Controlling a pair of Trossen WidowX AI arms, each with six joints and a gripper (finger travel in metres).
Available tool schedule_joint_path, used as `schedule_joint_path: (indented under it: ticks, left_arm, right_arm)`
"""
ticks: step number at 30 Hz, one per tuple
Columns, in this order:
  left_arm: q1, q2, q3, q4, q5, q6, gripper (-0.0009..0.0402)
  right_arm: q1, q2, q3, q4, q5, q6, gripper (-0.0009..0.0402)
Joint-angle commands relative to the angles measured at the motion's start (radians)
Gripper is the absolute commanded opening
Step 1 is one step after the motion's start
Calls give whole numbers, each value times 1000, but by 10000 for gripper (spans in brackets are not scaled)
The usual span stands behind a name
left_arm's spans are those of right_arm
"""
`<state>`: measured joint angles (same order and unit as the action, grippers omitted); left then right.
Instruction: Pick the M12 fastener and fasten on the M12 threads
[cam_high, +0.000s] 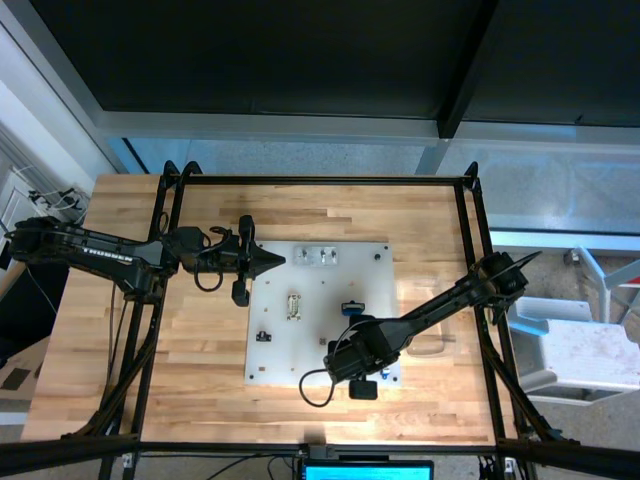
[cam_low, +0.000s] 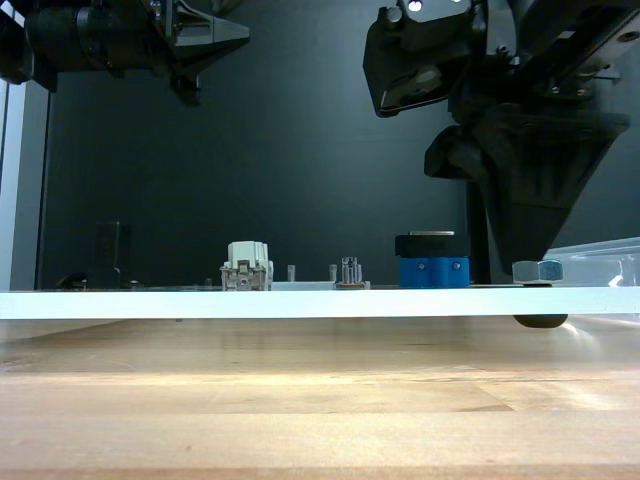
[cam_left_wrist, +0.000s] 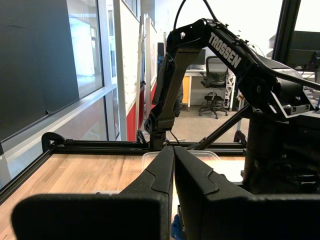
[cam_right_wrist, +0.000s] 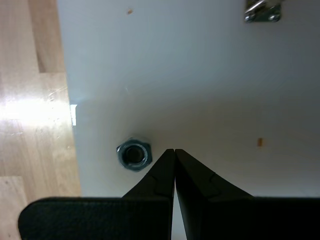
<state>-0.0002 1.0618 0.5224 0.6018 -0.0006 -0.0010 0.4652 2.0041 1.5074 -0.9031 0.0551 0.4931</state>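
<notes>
The small silver M12 nut (cam_right_wrist: 134, 154) lies flat on the white board (cam_right_wrist: 200, 75) close to its edge. In the low view the nut (cam_low: 538, 270) sits low at board level with no ribs showing under it. A dark core fills its hole, so it looks run down on its stud. My right gripper (cam_right_wrist: 174, 151) is shut and empty, its tips just beside the nut. It hangs right above the nut (cam_low: 530, 255) in the low view. My left gripper (cam_high: 272, 261) is shut and empty, parked high over the board's far left edge.
A blue connector block (cam_low: 432, 262) and a silver-white connector (cam_low: 247, 268) stand mid-board, with a silver post (cam_low: 349, 272) between them. The clear tray (cam_high: 432, 346) lies right of the board under the right arm. Black frame rails border the wooden table (cam_high: 150, 400).
</notes>
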Motion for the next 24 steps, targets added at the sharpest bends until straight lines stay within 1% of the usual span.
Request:
schedule_joint_path:
  ticks: [1, 4, 5, 6, 7, 8, 9, 10, 12, 14, 19, 22, 24]
  left_arm:
    - [0, 0, 0, 0, 0, 0, 0]
    - [0, 0, 0, 0, 0, 0, 0]
    - [0, 0, 0, 0, 0, 0, 0]
    - [0, 0, 0, 0, 0, 0, 0]
    - [0, 0, 0, 0, 0, 0, 0]
    - [0, 0, 0, 0, 0, 0, 0]
    - [0, 0, 0, 0, 0, 0, 0]
    - [0, 0, 0, 0, 0, 0, 0]
    - [0, 0, 0, 0, 0, 0, 0]
    - [0, 0, 0, 0, 0, 0, 0]
    - [0, 0, 0, 0, 0, 0, 0]
    - [0, 0, 0, 0, 0, 0, 0]
    - [0, 0, 0, 0, 0, 0, 0]
  right_arm:
    - [0, 1, 0, 0, -31, -2, 0]
    - [0, 1, 0, 0, -38, -4, 0]
    - [0, 1, 0, 0, -74, -12, 0]
    - [0, 0, 0, -1, -129, -27, 0]
    - [0, 0, 0, -1, -197, -48, 0]
    - [0, -2, 0, -4, -247, -62, 0]
    - [0, -4, 0, -6, -274, -64, 0]
    - [0, -6, 0, -9, -279, -64, 0]
    - [1, -10, 0, -15, -277, -63, 0]
    - [2, -13, 0, -16, -267, -59, 0]
    - [2, -16, 0, -18, -192, -23, 0]
    - [2, -23, 0, -19, -121, 2, 0]
    - [2, -24, 0, -19, -89, 1, 0]
